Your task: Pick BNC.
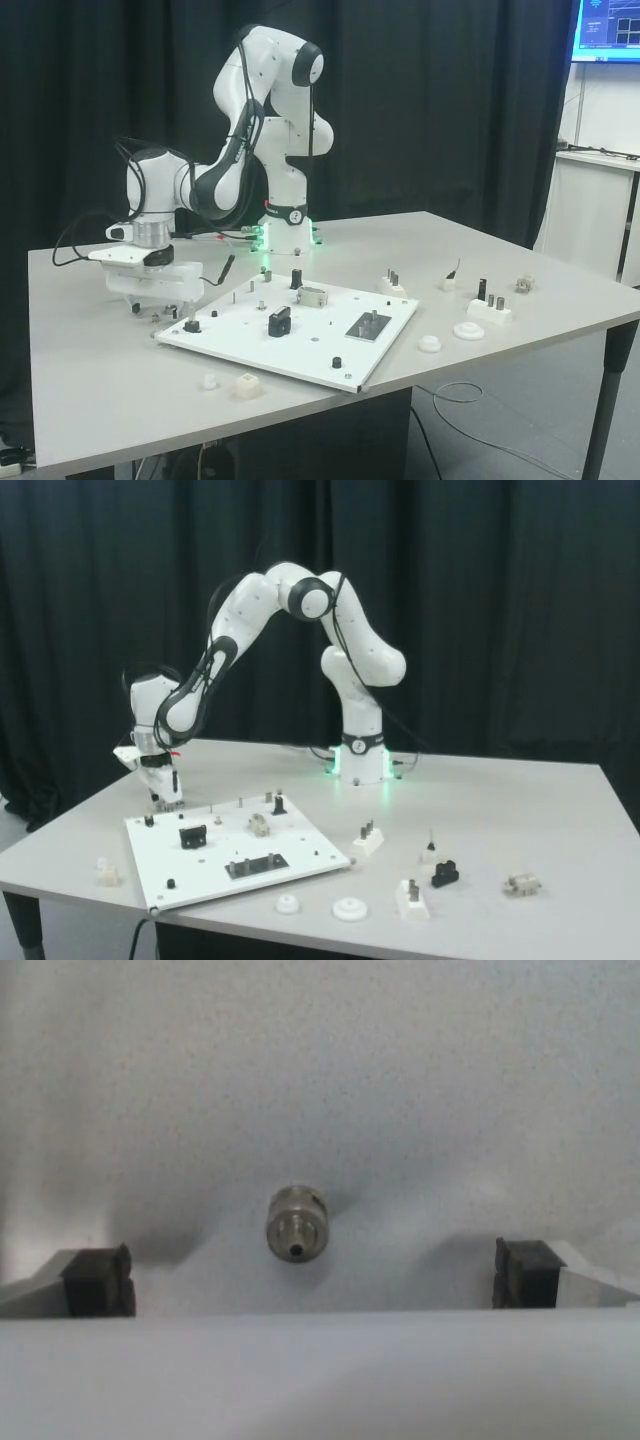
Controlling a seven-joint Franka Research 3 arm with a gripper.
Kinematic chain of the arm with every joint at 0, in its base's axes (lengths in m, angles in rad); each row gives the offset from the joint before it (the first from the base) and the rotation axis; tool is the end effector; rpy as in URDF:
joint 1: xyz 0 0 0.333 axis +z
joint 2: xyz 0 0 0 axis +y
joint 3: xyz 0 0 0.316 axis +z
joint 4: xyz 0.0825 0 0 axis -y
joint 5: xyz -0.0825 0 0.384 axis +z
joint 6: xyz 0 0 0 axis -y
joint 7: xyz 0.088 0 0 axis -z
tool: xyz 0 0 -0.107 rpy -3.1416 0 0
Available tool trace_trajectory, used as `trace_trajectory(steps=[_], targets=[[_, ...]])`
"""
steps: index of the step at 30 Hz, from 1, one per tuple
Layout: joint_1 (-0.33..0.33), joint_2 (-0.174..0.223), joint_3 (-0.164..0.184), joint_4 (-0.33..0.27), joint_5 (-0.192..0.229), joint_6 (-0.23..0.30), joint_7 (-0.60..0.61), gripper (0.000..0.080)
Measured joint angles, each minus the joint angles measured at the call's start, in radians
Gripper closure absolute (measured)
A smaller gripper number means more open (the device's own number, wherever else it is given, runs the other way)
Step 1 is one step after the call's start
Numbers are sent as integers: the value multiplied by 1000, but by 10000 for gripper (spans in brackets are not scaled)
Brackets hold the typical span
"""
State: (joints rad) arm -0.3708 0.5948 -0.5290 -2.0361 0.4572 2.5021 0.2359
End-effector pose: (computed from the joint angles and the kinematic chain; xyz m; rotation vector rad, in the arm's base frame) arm 0.3667 -0.4643 0.1820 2.3510 -2.0552 -0.0206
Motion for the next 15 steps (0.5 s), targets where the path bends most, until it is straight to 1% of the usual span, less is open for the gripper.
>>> trace_trajectory(steps=[6, 15], targets=[[0, 3, 0, 0, 8, 3, -40, 3], [0, 5, 1, 0, 8, 6, -47, 3]])
